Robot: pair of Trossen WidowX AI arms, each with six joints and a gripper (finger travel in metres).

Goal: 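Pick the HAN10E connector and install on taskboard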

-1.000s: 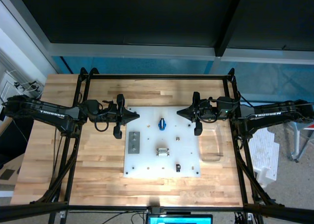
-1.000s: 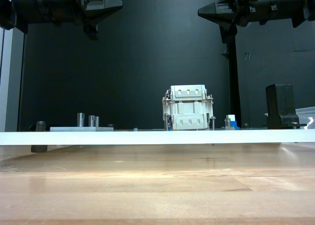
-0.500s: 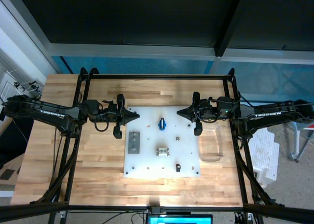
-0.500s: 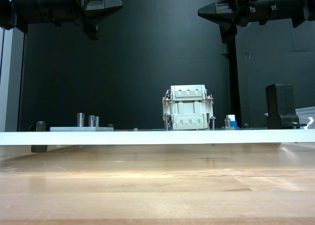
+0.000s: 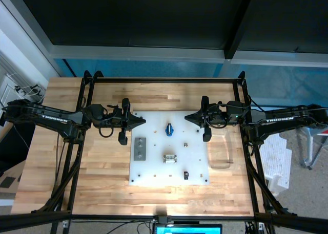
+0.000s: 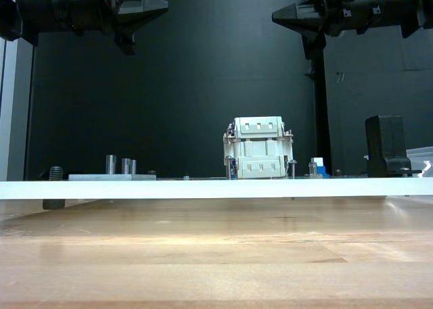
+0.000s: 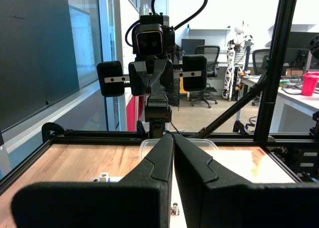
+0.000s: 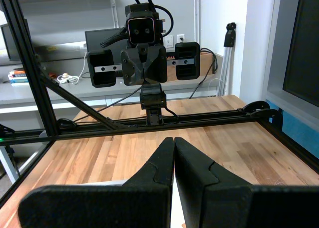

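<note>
Both arms are up and off the work. Your left gripper (image 5: 142, 120) hangs above the taskboard's (image 5: 154, 173) 10 o'clock corner, and your right gripper (image 5: 186, 117) above its 2 o'clock corner. From the low view, both sit high over the board, well apart from anything on it. In each wrist view the fingers meet with no gap, so both grippers are pressed closed and holding nothing.

Now the HAN10E connector (image 5: 170, 158): it's on the taskboard, near the middle. It's at 6 o'clock from the blue knob (image 5: 169, 128) and 3 o'clock from the grey metal block (image 5: 140, 148). The low view shows it as a pale two-tier stack (image 6: 258, 150), the upper block sitting square and level on the lower one, with no tilt I can make out.

The clear tray (image 5: 221, 151), at 3 o'clock off the board's edge, looks to have nothing in it, though its far end is under the right arm.

My read is that pick and placement are done and the connector looks installed. Whether it's fully seated and latched I can't confirm from here. If you want certainty, a seating check is all that's left.
</note>
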